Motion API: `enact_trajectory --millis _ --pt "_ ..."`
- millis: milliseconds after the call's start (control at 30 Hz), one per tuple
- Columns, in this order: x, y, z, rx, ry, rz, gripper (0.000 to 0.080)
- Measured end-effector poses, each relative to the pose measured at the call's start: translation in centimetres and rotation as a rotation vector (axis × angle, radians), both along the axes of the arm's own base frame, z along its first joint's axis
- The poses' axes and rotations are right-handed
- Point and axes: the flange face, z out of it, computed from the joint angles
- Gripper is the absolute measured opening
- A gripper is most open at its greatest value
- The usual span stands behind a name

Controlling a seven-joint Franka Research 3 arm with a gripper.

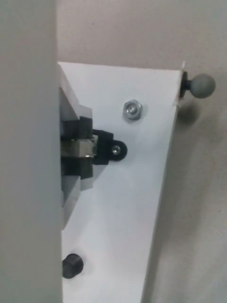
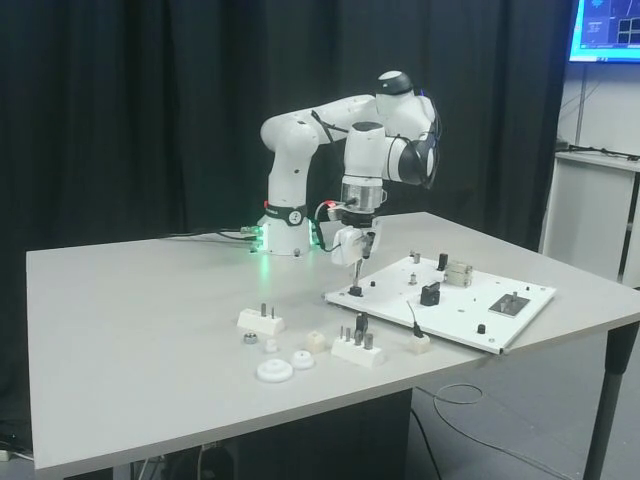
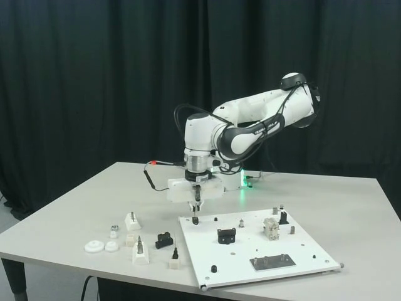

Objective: Insert Ethernet.

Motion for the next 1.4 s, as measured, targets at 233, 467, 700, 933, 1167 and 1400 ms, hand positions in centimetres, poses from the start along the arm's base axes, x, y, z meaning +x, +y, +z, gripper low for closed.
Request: enact_trajectory --millis 233,467,700,933,1167,1400 --pt "0.04 0.06 -0.01 -0.006 -0.003 0.009 0.0076" --pt "0.05 0.07 0.00 -0.008 -0.003 0.012 0.0076" --pt "0.07 0.11 0.00 -0.010 -0.005 0.014 0.0076" --pt "0.08 0.13 0.00 -0.010 -0.005 0.014 0.0076" --pt "0.11 0.13 0.02 -0.009 -0.010 0.011 0.0076" --pt "0.15 0.12 -0.03 -0.011 -0.014 0.011 0.0076"
